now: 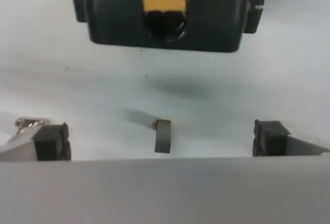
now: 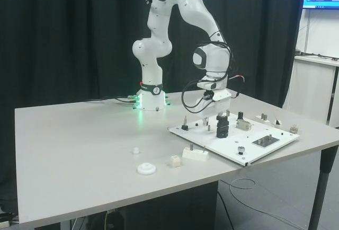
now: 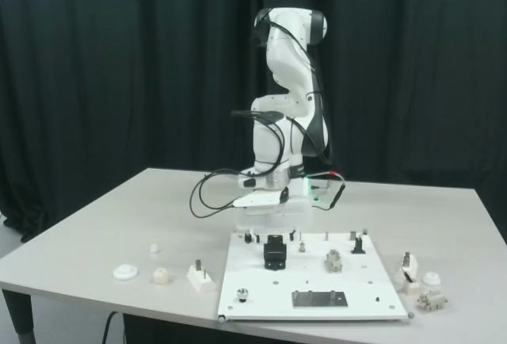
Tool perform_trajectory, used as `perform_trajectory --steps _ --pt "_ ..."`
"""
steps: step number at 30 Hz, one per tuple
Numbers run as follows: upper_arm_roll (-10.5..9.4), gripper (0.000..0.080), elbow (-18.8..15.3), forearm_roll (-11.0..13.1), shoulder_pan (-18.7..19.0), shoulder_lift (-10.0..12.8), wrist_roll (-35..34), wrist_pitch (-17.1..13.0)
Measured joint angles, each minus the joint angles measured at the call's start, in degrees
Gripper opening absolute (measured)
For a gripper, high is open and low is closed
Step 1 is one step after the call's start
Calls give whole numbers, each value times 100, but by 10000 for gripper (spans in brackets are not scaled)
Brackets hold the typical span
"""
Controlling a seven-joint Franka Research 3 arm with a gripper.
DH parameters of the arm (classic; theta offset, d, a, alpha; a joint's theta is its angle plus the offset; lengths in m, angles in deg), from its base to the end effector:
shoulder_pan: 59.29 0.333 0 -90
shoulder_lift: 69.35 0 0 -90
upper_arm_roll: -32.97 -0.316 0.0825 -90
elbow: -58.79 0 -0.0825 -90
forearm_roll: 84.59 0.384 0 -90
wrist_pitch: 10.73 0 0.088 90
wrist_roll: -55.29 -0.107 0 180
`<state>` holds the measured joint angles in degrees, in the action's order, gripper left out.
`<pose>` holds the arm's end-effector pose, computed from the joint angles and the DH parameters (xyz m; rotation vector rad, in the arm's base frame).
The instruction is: Pick USB.
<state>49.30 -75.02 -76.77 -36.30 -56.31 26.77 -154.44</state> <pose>0.5105 0.0562 0.2390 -3.0467 0.7582 0.0703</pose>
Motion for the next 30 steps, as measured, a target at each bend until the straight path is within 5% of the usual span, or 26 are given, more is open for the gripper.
perform_trajectory --steps 30 --pt "204 800 250 -231 -3 -329 0 748"
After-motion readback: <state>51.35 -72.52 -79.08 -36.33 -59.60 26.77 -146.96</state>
